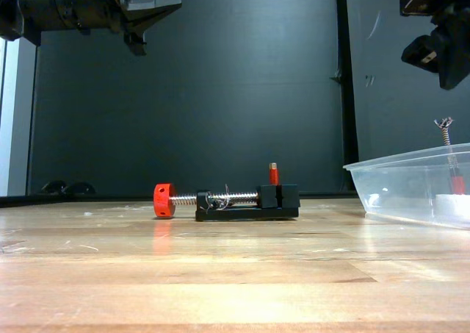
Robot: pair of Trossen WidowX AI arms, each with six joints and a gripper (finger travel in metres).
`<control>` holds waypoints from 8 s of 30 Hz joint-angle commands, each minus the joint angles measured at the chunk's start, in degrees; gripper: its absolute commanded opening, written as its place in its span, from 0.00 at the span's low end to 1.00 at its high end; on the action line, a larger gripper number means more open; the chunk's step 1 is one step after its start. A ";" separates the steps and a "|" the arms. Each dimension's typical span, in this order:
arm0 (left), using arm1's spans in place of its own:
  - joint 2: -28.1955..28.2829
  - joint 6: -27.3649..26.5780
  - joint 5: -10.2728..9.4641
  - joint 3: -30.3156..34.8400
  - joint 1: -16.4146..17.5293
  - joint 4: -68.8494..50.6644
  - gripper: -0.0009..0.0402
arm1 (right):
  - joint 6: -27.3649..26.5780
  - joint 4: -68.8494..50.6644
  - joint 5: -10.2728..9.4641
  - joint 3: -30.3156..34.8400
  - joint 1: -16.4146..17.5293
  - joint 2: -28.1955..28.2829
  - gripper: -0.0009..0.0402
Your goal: Pick the RCA connector and install on taskboard
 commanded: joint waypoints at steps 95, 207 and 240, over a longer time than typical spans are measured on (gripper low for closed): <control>0.02 0.00 0.02 0.00 0.00 0.02 0.02 | 1.33 26.86 0.42 -14.51 5.35 15.74 0.02; 0.02 0.00 0.02 0.00 0.02 0.02 0.02 | -2.10 16.37 0.20 31.74 -8.20 49.66 0.02; 0.02 0.00 0.02 0.00 0.02 0.00 0.02 | -1.86 17.33 -0.11 30.14 -8.20 49.66 0.02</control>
